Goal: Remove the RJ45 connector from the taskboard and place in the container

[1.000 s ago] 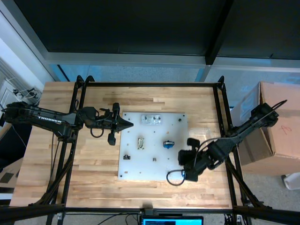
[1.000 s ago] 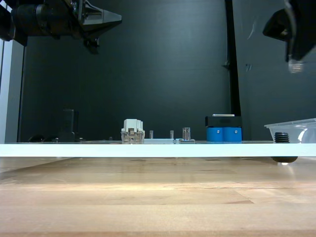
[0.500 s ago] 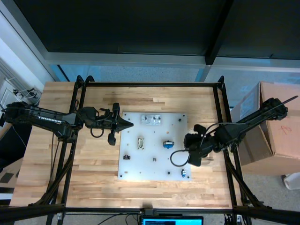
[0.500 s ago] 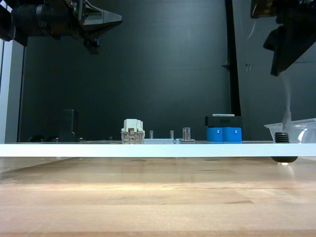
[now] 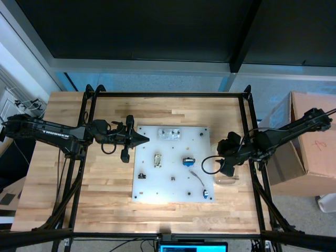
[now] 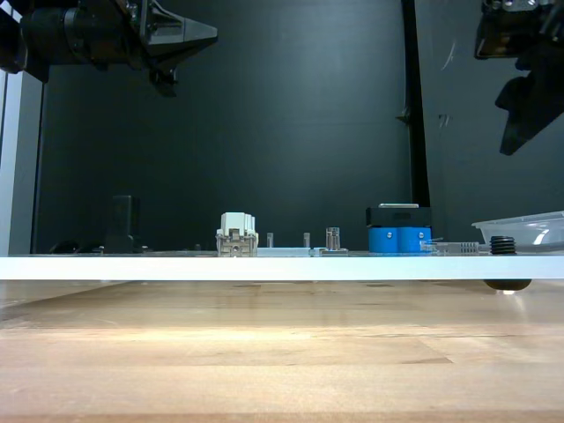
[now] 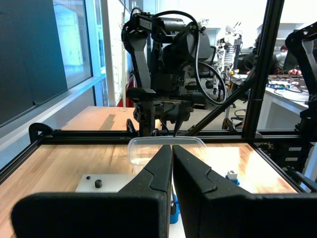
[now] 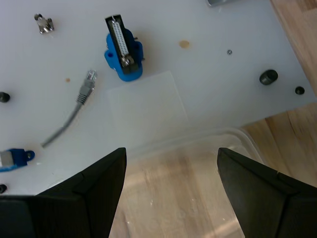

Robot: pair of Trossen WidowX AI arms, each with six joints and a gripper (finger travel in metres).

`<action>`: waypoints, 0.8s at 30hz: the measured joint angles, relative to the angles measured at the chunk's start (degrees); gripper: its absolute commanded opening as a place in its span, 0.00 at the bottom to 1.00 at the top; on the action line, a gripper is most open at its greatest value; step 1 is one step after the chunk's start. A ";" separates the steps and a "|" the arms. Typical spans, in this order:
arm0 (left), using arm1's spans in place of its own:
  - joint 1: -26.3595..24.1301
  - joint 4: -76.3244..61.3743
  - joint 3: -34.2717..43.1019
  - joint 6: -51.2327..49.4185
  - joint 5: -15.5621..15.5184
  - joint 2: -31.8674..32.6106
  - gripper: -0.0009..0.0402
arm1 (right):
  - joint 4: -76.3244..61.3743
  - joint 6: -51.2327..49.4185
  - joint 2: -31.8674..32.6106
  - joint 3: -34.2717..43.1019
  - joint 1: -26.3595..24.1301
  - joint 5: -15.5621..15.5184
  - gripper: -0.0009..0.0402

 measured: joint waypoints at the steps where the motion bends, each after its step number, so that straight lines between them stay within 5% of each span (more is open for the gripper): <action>1: 0.00 0.00 0.00 0.00 0.00 0.00 0.02 | -0.15 0.00 -0.72 -0.46 -0.04 0.00 0.64; 14: 0.00 0.00 -0.02 0.00 0.00 0.00 0.02 | -2.10 0.26 -2.54 -1.53 -0.07 -0.02 0.63; 24: 0.00 0.00 0.00 0.00 0.00 0.00 0.02 | -1.33 6.34 7.93 5.44 0.13 -0.28 0.63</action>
